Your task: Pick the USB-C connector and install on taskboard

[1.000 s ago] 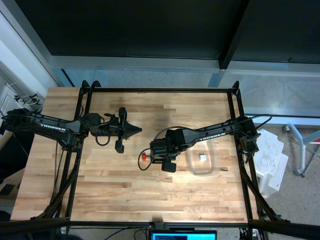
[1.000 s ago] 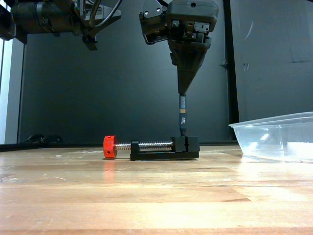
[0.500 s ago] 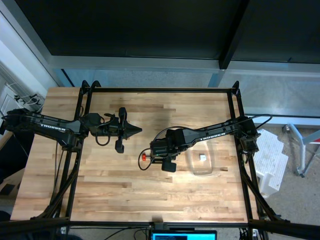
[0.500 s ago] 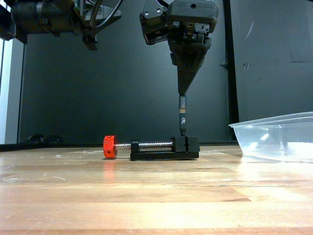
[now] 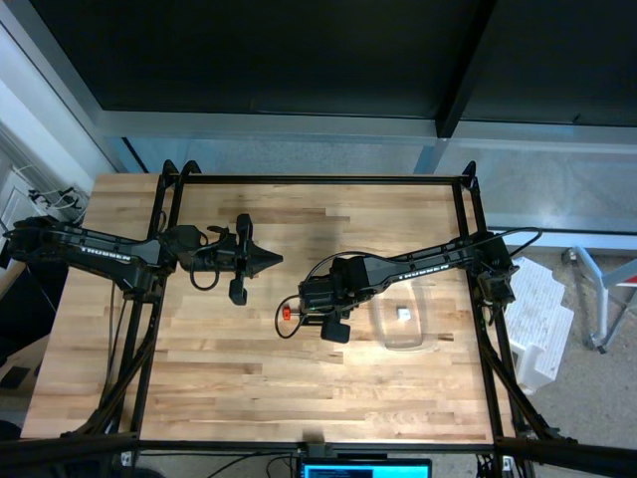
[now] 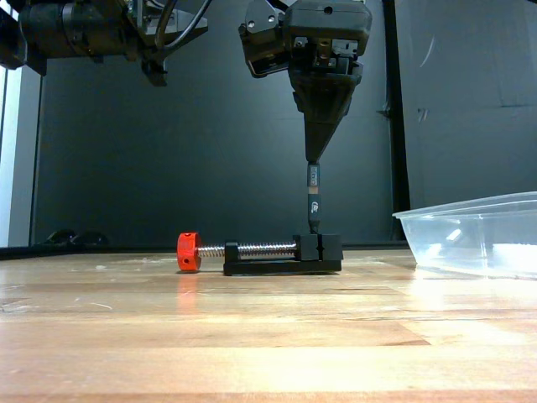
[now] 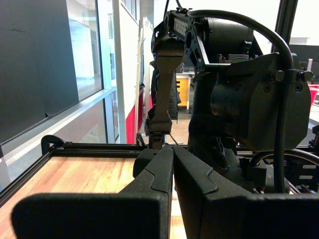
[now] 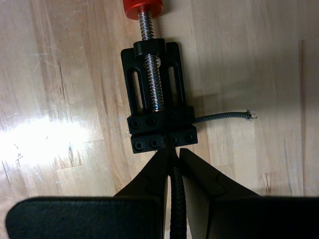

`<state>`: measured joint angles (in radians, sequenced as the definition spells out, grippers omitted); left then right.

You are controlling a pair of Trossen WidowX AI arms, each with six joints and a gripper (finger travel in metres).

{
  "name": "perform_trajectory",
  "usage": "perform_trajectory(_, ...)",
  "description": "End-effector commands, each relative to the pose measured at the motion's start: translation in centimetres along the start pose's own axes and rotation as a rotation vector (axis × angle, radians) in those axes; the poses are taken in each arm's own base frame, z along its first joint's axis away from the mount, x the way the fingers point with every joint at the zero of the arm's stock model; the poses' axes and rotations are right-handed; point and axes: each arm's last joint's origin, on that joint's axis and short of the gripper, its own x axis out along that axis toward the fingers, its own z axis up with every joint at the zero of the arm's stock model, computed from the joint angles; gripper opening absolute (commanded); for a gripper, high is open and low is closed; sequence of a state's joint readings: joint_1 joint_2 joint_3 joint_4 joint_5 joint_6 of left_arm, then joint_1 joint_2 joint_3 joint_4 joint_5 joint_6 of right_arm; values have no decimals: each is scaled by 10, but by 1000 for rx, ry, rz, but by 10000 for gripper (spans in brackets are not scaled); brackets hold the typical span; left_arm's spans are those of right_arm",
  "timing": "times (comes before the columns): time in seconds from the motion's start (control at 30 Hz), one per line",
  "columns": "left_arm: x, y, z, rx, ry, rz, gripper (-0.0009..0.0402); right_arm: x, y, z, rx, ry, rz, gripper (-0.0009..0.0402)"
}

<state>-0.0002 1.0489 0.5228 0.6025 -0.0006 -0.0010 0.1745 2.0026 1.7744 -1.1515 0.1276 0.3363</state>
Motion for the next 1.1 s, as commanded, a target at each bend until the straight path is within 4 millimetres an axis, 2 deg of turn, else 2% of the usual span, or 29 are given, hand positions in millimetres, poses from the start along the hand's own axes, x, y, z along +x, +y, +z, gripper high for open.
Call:
perform_trajectory(0.03,0,0,0,0,0,0,0,0,0,0,6,-1,0,0)
perform_trajectory(1.1,0,0,0,0,0,0,0,-5,-1,-1,22,-7,4,0)
